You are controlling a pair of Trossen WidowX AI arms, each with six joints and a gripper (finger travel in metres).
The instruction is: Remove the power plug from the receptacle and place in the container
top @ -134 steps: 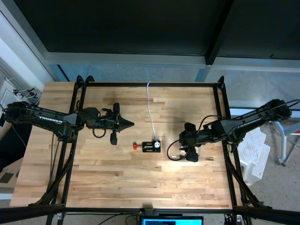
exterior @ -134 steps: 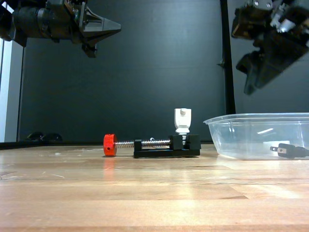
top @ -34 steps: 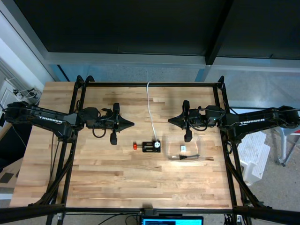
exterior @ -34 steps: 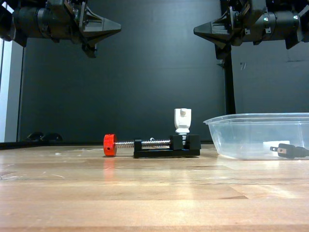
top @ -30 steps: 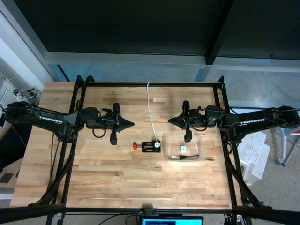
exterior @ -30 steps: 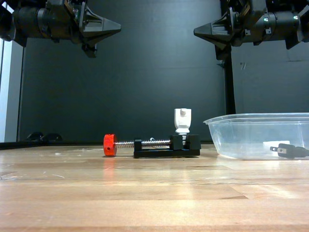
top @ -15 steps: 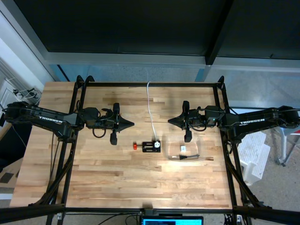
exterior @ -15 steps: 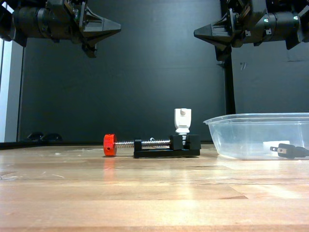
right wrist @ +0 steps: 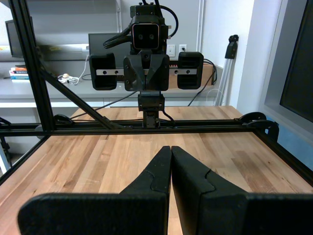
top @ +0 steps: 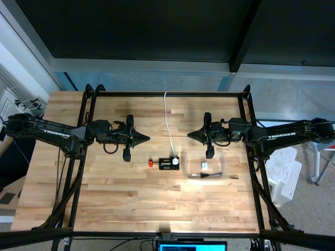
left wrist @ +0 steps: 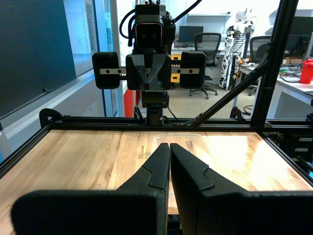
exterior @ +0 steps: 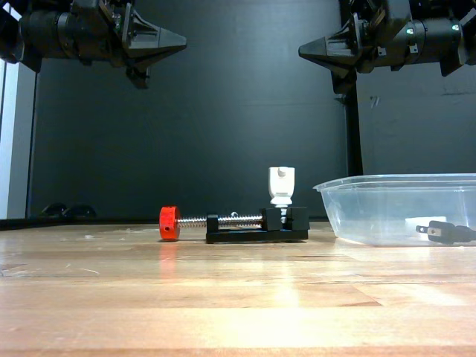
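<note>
now the power plug is seen lying inside the container, apart from the receptacle held upright in the black clamp. the left gripper and right gripper are held high above the table, both clenched on nothing.

Pale wooden plank tabletop inside black metal frame; dark panel wall behind; grey speckled floor; black office chairs, white wall beyond.

Black power plug is lying flat in the clear container, with the white receptacle standing upright just beside that container, unplugged.
</note>
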